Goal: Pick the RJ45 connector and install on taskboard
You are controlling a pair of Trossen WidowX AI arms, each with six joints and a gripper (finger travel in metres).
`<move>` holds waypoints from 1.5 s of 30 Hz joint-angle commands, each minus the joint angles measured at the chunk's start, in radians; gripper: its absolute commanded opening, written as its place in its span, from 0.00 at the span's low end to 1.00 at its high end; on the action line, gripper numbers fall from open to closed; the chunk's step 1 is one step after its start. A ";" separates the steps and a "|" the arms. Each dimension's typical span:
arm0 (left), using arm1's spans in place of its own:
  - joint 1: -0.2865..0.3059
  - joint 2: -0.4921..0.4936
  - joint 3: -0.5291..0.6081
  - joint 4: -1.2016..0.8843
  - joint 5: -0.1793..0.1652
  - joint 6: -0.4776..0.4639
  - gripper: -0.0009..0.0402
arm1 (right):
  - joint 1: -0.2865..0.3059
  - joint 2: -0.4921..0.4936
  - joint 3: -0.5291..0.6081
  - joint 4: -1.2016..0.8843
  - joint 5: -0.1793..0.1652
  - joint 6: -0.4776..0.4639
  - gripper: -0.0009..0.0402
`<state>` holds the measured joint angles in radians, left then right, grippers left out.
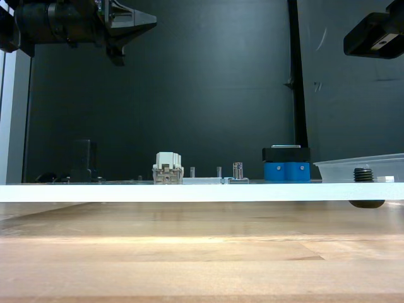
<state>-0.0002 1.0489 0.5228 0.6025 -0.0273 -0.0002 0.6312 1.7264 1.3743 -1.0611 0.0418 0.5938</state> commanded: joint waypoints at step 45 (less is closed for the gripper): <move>0.000 0.000 0.000 0.000 0.000 0.000 0.02 | 0.008 -0.002 -0.024 0.028 0.003 0.000 0.02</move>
<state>-0.0002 1.0489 0.5224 0.6022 -0.0269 -0.0002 0.6380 1.7237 1.3510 -1.0336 0.0433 0.5934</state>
